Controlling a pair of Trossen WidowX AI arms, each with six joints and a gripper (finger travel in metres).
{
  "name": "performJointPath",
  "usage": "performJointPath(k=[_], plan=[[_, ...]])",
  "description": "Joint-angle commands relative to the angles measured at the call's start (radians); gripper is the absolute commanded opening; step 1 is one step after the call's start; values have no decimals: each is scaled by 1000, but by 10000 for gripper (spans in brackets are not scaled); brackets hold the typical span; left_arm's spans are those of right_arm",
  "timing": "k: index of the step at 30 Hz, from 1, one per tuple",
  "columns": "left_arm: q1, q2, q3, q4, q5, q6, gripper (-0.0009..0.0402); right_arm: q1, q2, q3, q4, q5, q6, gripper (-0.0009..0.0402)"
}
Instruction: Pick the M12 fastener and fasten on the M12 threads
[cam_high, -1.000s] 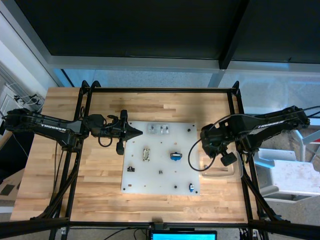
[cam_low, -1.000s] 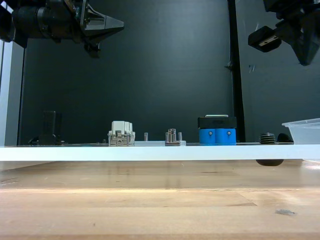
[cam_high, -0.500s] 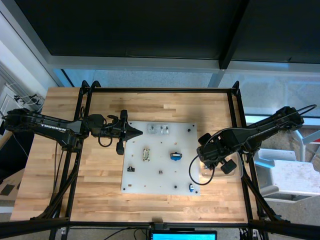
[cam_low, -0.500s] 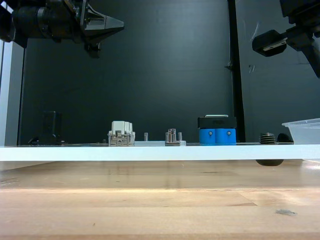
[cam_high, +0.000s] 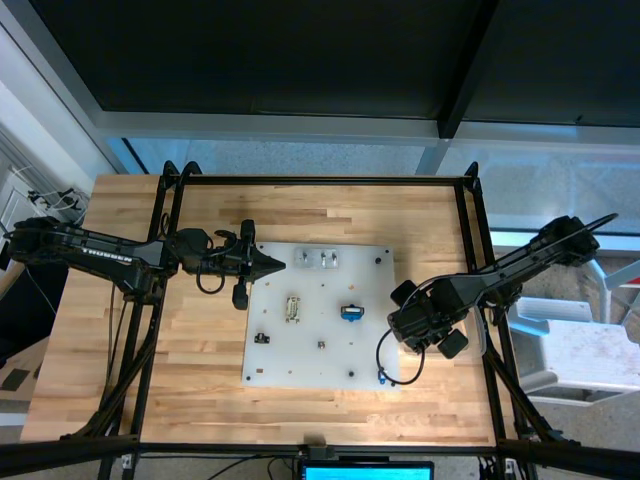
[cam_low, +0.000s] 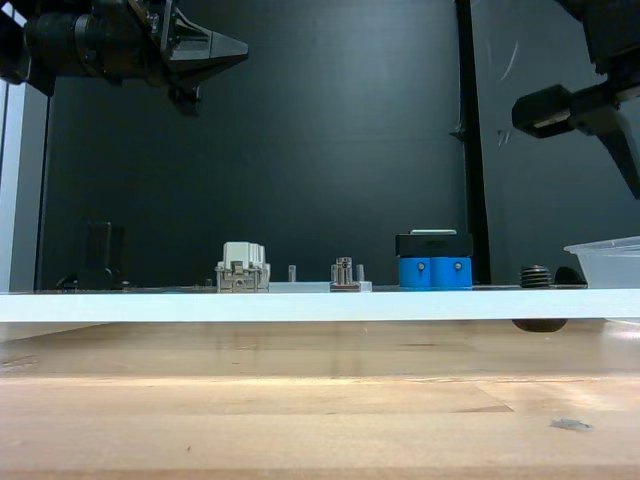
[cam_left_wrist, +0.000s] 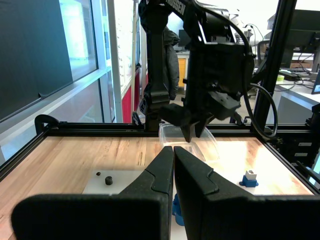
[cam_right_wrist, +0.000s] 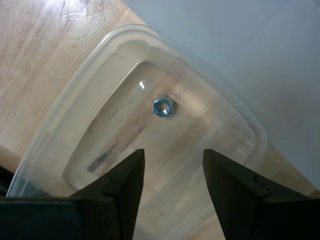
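- R end effector (cam_right_wrist: 172, 156): open, jaws spread wide, nothing between them. Hangs over the clear tray (cam_right_wrist: 85, 107), pointing down into it.
- M12 nut (cam_right_wrist: 163, 107): lies flat on the tray floor, straight ahead of the R end effector. It's a touch off centreline toward one finger and clear of both. Not on its stud.
- L end effector (cam_left_wrist: 173, 150): closed, fingers pressed together, empty. Held high, well apart from the nut and from the R end effector.
- Handling (my read): steel hex, so stiff, v. light, smooth and prob slippery. It's far smaller than a finger, so easy to flick away or cock if the pads land on corners.
- Grip plan: centre the nut between the pads first, go low near the tray floor, pinch across two opp. flats.
- Tray looks thin and light. I'd expect it to flex or skate on the desk (cam_right_wrist: 35, 60) if a finger presses down.
- Stud (cam_low: 536, 276): ribs show in low view, so bare. It sits off to the side of the R end effector, outside the tray.
- Hard to see, high view: R arm (cam_high: 500, 275) covers most of the tray, and the nut isn't visible there.
- Hard to see, low view: R end effector is cut off at the frame edge, and only a tray corner shows.
- Can't tell how the nut's flats line up with the fingers. Glare on the tray floor; threads too small to read.
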Motion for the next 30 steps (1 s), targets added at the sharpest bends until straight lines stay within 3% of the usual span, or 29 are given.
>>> performJointPath(k=[1, 12, 19, 30], plan=[[0, 0, 0, 0, 0, 0, 0, 6, 10, -14, 34, 0, 6, 185], [0, 0, 0, 0, 0, 0, 0, 40, 10, -107, 142, 3, 76, 189], [0, 0, 0, 0, 0, 0, 0, 50, 10, -150, 195, 27, 76, 193], [0, 0, 0, 0, 0, 0, 0, 51, 50, -167, 243, 29, 64, 225]])
